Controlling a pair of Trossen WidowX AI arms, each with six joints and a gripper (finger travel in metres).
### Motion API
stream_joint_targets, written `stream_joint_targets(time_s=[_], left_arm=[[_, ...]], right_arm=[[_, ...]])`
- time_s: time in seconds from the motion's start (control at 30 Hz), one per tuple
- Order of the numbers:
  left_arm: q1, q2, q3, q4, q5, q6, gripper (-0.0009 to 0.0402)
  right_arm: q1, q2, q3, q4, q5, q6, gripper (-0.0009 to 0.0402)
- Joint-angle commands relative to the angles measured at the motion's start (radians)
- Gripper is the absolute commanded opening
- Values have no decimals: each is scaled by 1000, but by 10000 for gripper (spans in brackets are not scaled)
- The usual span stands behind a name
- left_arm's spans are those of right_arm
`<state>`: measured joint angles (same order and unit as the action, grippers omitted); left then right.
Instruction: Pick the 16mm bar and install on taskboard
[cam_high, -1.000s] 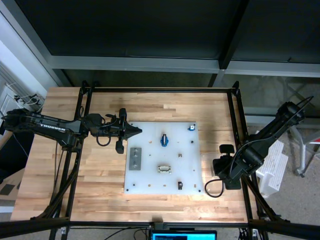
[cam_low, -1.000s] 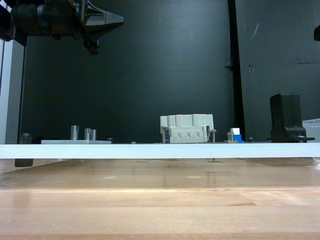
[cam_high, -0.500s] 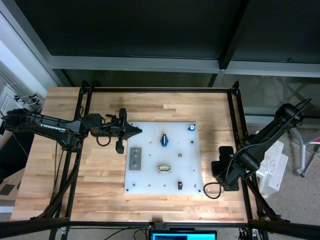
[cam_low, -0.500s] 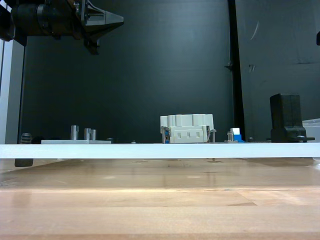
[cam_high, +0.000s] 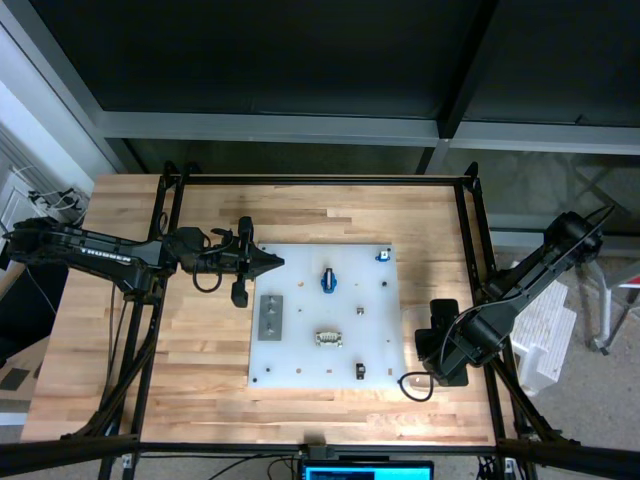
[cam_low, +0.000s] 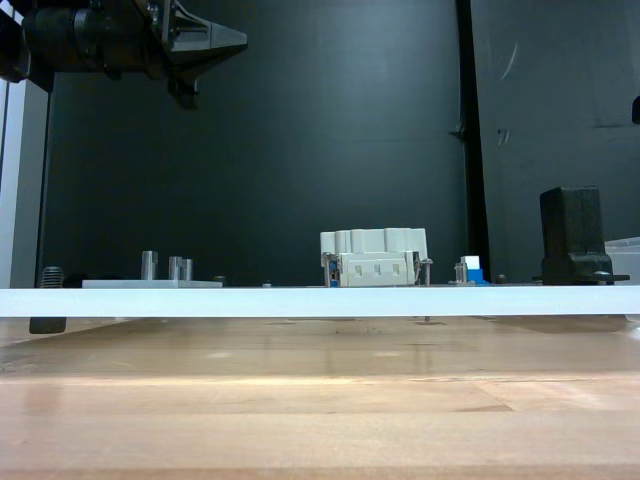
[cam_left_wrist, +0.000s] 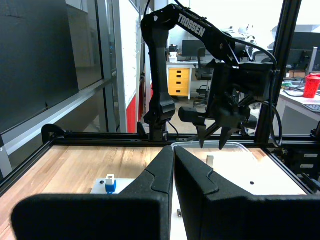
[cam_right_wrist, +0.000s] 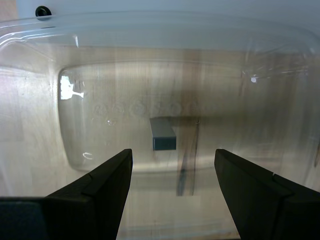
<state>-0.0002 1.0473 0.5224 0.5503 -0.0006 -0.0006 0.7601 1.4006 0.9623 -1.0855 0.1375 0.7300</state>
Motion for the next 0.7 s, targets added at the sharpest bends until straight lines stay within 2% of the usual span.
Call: stream_joint_targets(time_s=[0.03, 0.7], left_arm=[[0, 0, 0, 0, 0, 0, 0], [0, 0, 0, 0, 0, 0, 0]], right_arm=[[2, 10, -21, 30, -5, -5, 229], [2, 16, -156, 205, -10, -3, 222]])
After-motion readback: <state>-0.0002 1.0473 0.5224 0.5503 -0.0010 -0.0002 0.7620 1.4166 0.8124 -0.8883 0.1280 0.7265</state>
